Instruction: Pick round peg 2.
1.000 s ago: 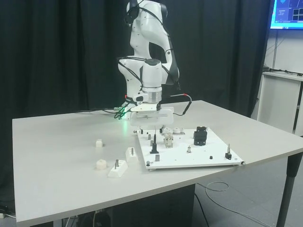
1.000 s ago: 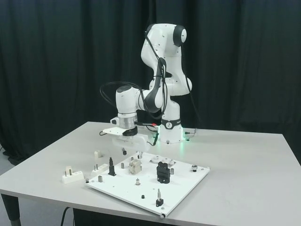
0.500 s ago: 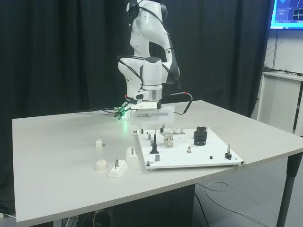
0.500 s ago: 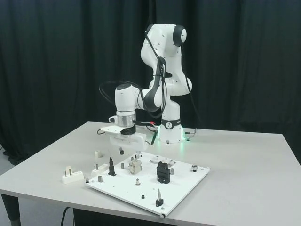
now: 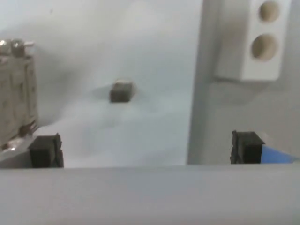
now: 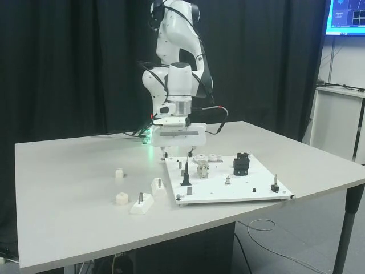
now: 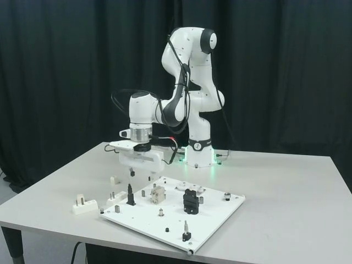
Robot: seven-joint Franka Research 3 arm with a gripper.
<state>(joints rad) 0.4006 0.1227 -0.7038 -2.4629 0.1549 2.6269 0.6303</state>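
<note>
Around: white board (image 6: 239, 185) sits on the grey tabletop (image 6: 68, 188), loaded with bits. There's a black post (image 6: 186, 174) near its front corner, a metal block (image 6: 202, 169) mid-board, a black clamp thing (image 6: 240, 164) further along, and a small pin on a black foot (image 6: 275, 184) at the far edge.
Off the board: three white blocks on the tabletop, two with pins stuck in them (image 6: 141, 203) (image 6: 158, 186), plus a white knob (image 6: 120, 198).
In the way: nothing between the fingers; metal block stands just beside one fingertip in the wrist view (image 5: 16, 93).
Peg: short grey peg (image 5: 122, 91) standing upright in the board, long axis vertical, seen end-on by the wrist camera.
Hand: hand (image 6: 177, 152) hovers above the board's back edge, fingers spread wide, empty, peg below and between them.
</note>
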